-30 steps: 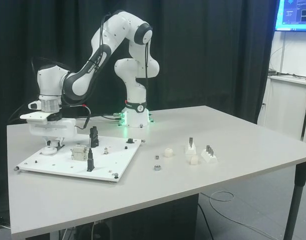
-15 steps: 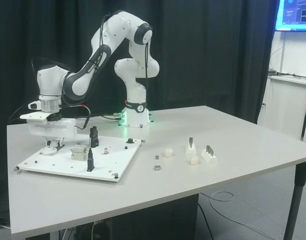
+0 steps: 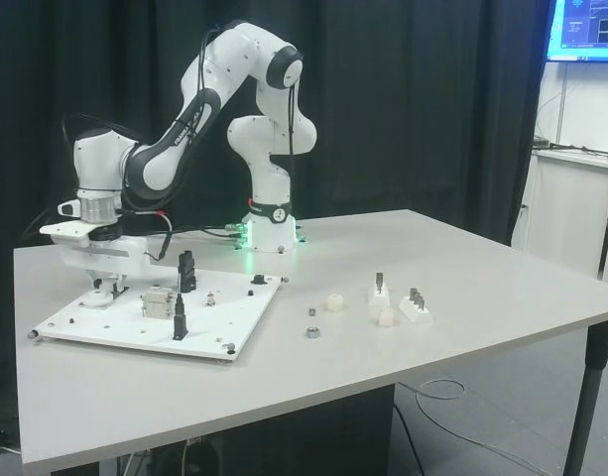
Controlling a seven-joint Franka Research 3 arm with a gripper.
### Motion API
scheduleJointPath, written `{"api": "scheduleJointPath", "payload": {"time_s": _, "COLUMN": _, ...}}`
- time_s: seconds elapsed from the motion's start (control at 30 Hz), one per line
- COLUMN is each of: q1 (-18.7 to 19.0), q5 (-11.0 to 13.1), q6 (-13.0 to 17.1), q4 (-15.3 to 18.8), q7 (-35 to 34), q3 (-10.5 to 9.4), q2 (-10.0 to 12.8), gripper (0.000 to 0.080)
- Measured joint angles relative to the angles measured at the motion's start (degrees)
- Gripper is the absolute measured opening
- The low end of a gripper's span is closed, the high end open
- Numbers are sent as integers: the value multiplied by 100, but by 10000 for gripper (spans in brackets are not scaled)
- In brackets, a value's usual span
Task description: Insert medium gear.
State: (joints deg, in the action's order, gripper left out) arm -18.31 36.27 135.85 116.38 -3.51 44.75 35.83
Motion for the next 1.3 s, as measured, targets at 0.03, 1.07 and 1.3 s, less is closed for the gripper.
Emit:
{"api": "scheduleJointPath", "payload": {"time_s": 0.03, "q1": 0, "q5": 0, "q6": 0, "q4": -1, "q7": -20, "q3": 0, "q2": 2, "gripper": 399}}
{"api": "scheduleJointPath", "payload": {"time_s": 1.07, "q1": 6, "q5": -168, "q6": -30, "q4": -60, "q7": 365, "q3": -2, "q2": 30, "gripper": 680}}
{"api": "scheduleJointPath", "payload": {"time_s": 1.3, "q1": 14, "q5": -255, "q6": -238, "q4": -166, "q7": 364, "q3": 78, "q2": -29, "gripper": 771}}
